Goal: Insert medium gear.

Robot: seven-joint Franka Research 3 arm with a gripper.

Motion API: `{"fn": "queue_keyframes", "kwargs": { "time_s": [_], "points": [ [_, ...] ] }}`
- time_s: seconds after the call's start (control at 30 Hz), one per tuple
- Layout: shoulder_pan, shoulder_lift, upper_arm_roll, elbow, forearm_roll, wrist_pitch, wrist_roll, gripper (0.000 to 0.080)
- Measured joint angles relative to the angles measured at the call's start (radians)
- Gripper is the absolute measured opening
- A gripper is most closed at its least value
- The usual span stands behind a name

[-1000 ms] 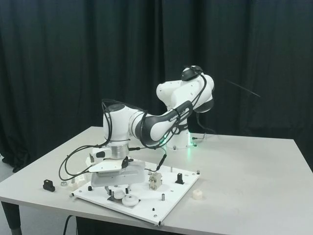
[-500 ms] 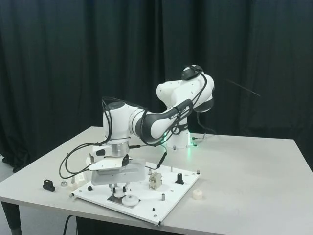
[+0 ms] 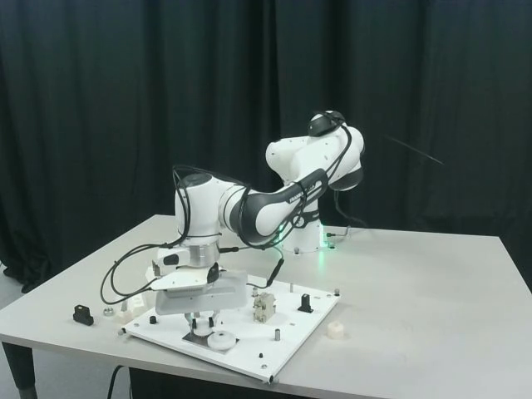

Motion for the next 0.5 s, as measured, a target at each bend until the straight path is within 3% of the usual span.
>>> {"fn": "queue_keyframes", "kwargs": {
  "time_s": [0.5],
  "points": [
    [-0.005, -0.001, 0.012, 0.000, 0.001, 0.011, -0.014, 0.0278]
  ]
}}
